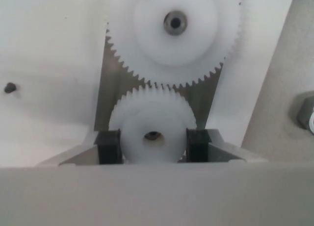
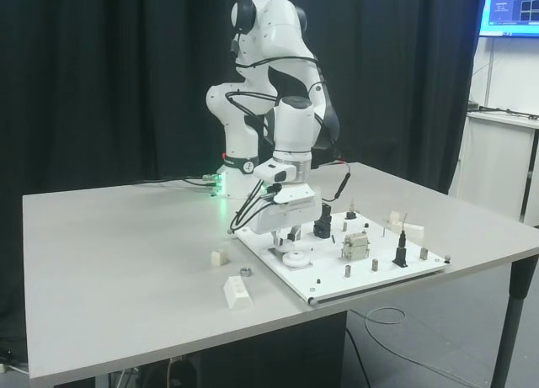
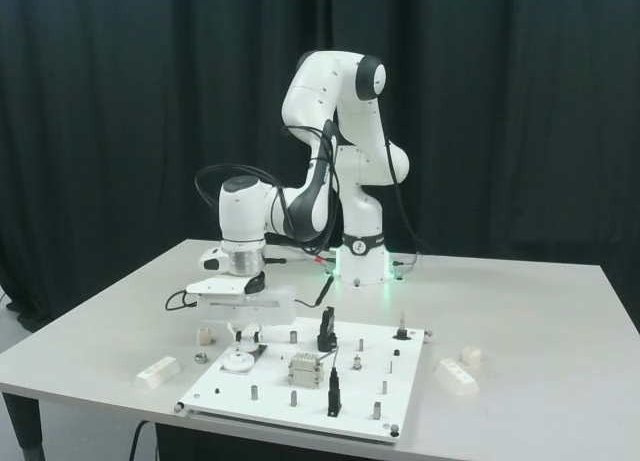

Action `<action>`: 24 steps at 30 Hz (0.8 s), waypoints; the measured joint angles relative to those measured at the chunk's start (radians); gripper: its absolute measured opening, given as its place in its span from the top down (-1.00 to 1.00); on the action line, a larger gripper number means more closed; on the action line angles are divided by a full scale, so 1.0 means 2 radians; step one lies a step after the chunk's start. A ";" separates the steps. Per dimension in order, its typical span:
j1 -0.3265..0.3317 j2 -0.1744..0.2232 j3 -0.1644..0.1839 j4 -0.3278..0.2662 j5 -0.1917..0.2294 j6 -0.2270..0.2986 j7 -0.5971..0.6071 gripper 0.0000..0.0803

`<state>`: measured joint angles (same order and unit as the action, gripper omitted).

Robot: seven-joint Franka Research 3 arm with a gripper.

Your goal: Insert medium gear.

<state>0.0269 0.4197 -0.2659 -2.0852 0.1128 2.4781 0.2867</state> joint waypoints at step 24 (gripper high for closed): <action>0.001 0.001 0.000 0.001 -0.002 0.000 0.022 0.30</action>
<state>0.0285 0.4209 -0.2660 -2.0841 0.1098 2.4775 0.3305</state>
